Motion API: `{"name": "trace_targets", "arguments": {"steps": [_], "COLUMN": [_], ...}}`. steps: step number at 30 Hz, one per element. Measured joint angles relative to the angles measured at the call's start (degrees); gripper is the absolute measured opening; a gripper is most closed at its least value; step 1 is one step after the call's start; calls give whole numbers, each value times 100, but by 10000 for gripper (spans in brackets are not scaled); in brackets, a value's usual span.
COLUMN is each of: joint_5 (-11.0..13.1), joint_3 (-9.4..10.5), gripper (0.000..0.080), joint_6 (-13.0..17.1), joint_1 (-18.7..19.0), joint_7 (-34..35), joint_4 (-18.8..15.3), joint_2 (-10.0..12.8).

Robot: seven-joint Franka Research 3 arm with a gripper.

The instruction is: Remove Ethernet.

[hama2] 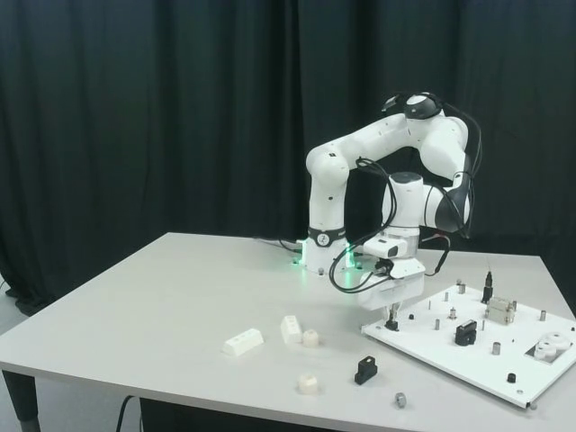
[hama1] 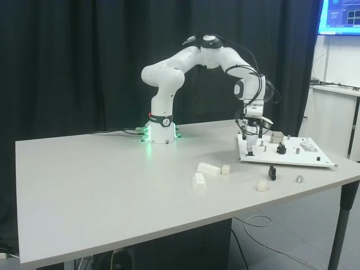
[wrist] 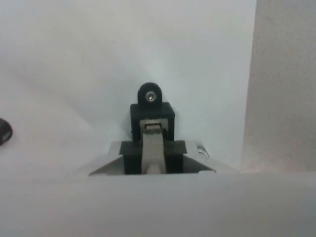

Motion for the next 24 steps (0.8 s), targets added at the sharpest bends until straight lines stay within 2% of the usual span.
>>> {"name": "trace_targets", "arguments": {"steps": [7, 16, 24], "joint_5": [-1, -15, -154], "joint_3": [-72, -317, -529], "gripper": [81, 81, 81], "joint_6": [-77, -260, -446], "joint_1": [8, 34, 78], "joint_7": [0, 0, -6], "joint_4": [-1, 1, 2], "joint_2": [-1, -2, -2]}}
